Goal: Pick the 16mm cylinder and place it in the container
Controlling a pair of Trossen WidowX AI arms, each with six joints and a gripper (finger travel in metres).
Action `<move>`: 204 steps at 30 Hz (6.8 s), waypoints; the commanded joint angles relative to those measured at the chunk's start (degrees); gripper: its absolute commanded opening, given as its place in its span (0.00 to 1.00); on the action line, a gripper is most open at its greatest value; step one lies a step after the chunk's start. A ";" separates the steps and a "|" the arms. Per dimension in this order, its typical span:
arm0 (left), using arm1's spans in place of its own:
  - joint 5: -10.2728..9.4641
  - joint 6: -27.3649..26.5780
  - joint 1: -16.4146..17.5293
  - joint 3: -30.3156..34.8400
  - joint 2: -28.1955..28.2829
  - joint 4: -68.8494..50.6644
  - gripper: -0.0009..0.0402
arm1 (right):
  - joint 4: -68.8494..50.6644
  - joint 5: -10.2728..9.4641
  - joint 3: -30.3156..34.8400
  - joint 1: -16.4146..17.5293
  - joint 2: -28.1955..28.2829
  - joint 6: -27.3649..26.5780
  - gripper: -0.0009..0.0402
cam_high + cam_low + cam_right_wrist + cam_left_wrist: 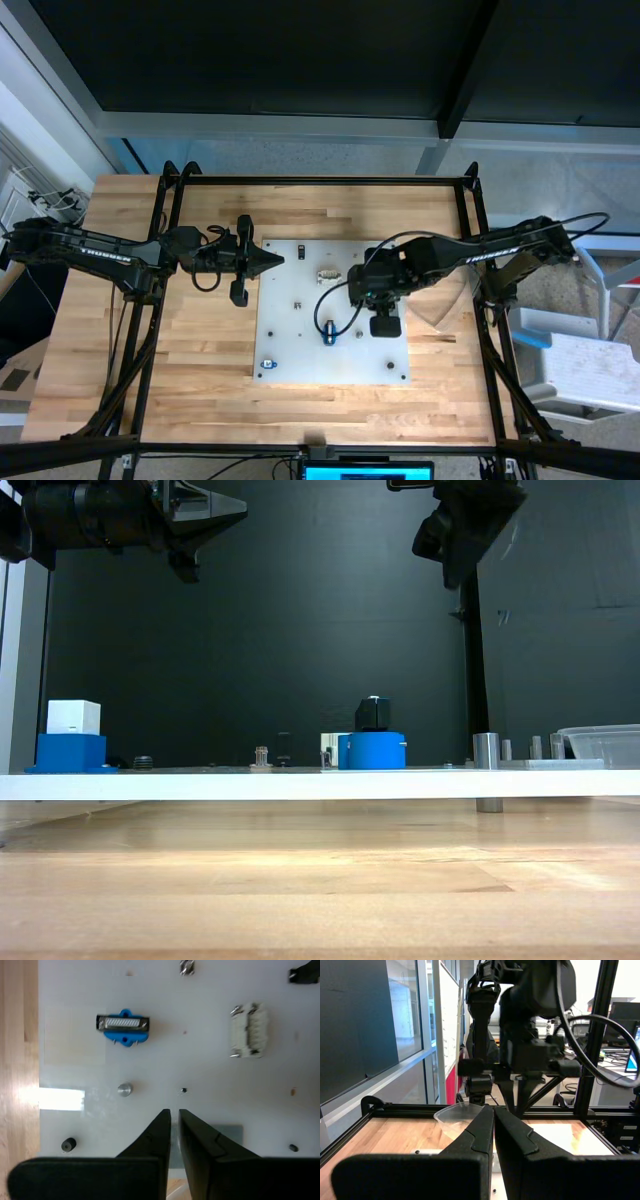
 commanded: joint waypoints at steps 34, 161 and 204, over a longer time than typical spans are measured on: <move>0.02 0.00 0.00 0.00 0.00 0.02 0.02 | 4.15 3.63 -1.31 5.27 11.02 2.84 0.50; 0.00 0.02 0.02 0.00 0.00 0.02 0.02 | 17.18 0.00 -13.60 6.78 9.66 3.43 0.10; 0.02 0.02 0.00 0.00 0.00 0.02 0.02 | -1.05 -6.16 -26.88 -5.11 -21.42 15.37 0.10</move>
